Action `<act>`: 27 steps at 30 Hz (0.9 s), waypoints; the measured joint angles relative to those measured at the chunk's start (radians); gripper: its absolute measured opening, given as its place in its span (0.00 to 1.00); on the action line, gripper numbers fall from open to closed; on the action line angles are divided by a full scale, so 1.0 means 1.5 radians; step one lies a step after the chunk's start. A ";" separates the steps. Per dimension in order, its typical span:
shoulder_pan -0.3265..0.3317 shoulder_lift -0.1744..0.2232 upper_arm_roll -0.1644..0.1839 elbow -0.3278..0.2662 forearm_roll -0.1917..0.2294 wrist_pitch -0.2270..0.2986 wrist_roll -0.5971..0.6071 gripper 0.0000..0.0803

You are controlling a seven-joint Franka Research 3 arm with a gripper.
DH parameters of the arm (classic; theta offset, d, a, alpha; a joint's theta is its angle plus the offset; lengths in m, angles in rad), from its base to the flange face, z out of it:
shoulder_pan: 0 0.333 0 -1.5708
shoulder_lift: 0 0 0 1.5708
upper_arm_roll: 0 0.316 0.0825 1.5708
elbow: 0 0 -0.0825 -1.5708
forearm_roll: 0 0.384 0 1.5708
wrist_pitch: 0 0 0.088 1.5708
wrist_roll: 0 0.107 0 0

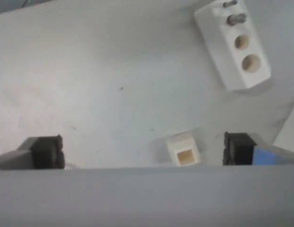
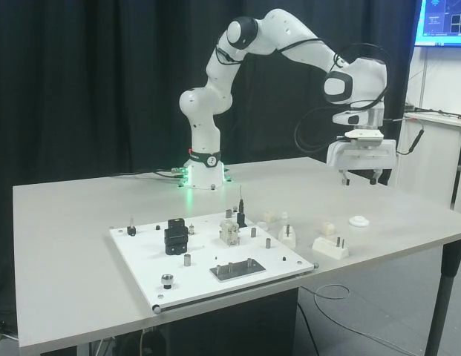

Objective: Pick large gear.

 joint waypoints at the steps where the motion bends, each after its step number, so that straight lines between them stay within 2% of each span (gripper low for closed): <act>1: 0.000 0.001 0.002 0.000 0.002 -0.002 0.000 0.87; 3: 0.000 0.002 0.008 0.000 0.006 -0.008 0.001 0.87; 4: 0.000 0.003 0.010 0.000 0.009 -0.010 0.003 0.96; 14: 0.016 0.018 0.018 -0.003 0.023 -0.019 0.065 0.99; 27: 0.043 0.047 0.020 -0.010 0.043 -0.020 0.100 1.00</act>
